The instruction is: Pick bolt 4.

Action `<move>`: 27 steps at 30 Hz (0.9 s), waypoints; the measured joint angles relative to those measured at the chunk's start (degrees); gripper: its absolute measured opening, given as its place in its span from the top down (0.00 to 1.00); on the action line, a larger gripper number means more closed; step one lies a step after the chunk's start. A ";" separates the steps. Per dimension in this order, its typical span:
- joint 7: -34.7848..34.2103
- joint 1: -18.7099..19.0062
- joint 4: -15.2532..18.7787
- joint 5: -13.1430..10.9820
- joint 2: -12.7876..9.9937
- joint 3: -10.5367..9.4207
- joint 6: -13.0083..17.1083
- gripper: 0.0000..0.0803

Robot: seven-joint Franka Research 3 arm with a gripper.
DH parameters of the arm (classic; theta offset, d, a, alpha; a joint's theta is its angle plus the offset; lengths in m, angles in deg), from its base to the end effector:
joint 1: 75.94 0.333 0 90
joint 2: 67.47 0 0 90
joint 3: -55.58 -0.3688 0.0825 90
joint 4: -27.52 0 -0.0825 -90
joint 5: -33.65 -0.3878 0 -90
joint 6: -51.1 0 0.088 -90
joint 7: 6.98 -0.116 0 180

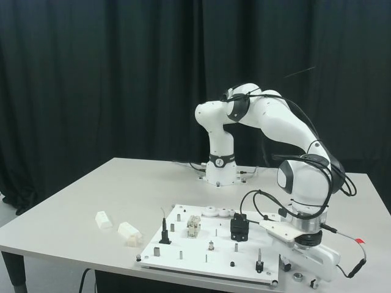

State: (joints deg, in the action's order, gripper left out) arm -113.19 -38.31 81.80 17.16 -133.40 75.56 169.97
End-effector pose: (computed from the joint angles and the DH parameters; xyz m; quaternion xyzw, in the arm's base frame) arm 0.7451 0.3828 0.1900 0.7377 -0.6743 0.0341 0.0021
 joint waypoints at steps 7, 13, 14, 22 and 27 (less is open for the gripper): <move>0.42 0.08 0.00 0.00 -0.10 0.01 0.48 0.13; 0.49 0.08 0.00 0.00 -0.12 0.10 0.48 0.34; 0.49 0.08 0.00 0.00 -0.13 0.12 0.48 0.34; 0.50 0.08 -0.01 0.00 -0.17 0.42 0.47 0.72; 0.50 0.12 -0.02 0.01 -0.18 0.87 0.28 0.72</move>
State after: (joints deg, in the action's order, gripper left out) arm -112.70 -38.18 81.78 17.17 -133.59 76.44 170.25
